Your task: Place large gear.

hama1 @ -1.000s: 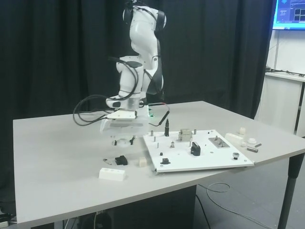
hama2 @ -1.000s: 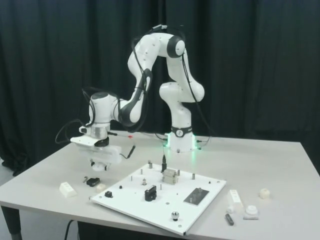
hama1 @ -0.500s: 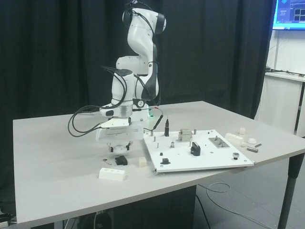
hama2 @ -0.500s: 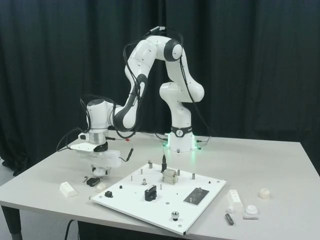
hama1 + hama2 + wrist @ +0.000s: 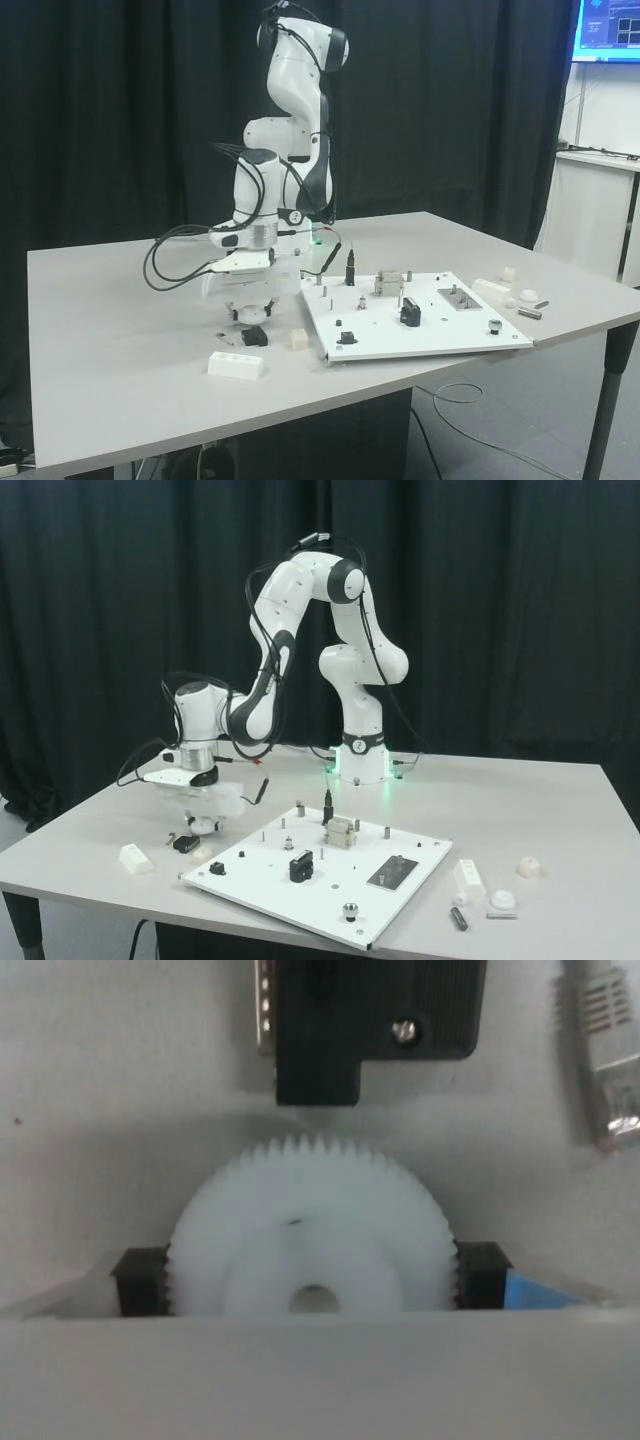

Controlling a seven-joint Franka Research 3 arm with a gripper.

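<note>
Table first, then board; gear sits clamped between the gripper pads, low over the table beside the board; lift straight before you travel, so its teeth clear the black connector nearby.

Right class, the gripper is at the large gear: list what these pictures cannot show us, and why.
- Lower part of the large gear, wrist view: cut off by the gripper body.
- Black connector, wrist view: cut by the picture's edge.
- Gear in both room views: too small, tucked under the gripper.
- Pegs on the white board: too small to tell apart.
</note>
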